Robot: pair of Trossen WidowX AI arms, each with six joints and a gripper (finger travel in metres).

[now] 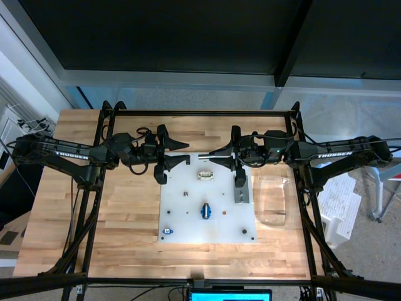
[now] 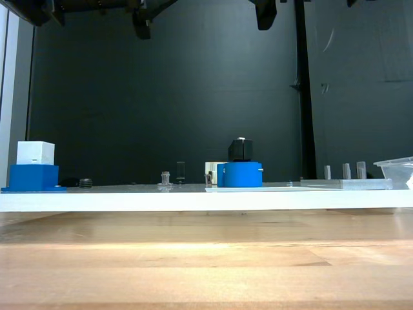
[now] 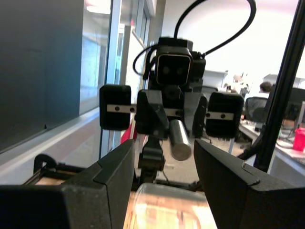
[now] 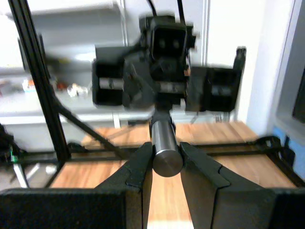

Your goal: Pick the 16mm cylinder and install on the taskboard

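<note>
HEAD TO HEAD OVER THE BOARD: Two arms meet above the far side of the wooden tabletop (image 1: pixel 119 219). The right arm reaches inward from its edge, stretched out nearly level, with the right pincer (image 1: pixel 220 158) pointing straight at its partner. That pincer is clenched on the 16mm cylinder (image 4: pixel 167 151), a bright metal rod lying lengthwise between the two fingers (image 4: pixel 138 171), in line with the pincer's own axis. One flat end juts past the fingertips toward the left arm, and the other runs back toward the pincer's body.

The left arm mirrors the pose from the opposite edge. The left pincer (image 1: pixel 187 153) is released, its fingers spread wide. It faces the rod's free end from near by without touching it.

Below the right pincer lies the taskboard (image 1: pixel 188 219), a flat white plate. Seen from overhead, the rod shows above the plate's far edge, in the air and touched only by the fingers. The grey metal block (image 1: pixel 242 194) sits on the plate to the near side of the right pincer. The beige connector (image 1: pixel 204 174) sits just nearward of the rod's tip, and the blue fitting (image 1: pixel 205 211) is farther toward the near edge. A clear plastic tray (image 1: pixel 272 199) rests beside the plate, on the right arm's side of the pincer. From table height, both pincers hang well above the board.
</note>
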